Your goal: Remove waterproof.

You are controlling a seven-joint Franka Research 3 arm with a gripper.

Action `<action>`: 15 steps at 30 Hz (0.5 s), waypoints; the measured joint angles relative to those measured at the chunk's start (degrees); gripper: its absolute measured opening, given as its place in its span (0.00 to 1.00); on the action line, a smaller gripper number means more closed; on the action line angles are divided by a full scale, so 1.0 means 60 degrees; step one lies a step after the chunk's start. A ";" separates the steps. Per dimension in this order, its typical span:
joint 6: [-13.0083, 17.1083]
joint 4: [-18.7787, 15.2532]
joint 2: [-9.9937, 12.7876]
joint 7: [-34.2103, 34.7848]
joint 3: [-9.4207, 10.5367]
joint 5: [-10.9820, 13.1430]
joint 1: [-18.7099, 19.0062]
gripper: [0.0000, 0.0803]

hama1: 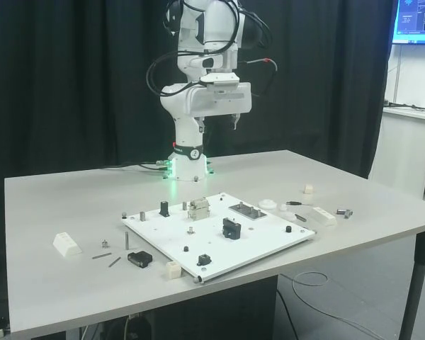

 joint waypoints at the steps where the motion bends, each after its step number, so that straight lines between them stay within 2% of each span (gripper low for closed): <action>1: 0.0000 0.0001 -0.0001 -0.0028 0.0000 0.0000 0.0000 1.00; 15: -0.0002 0.0005 -0.0057 -0.0437 -0.0019 -0.0001 -0.0011 1.00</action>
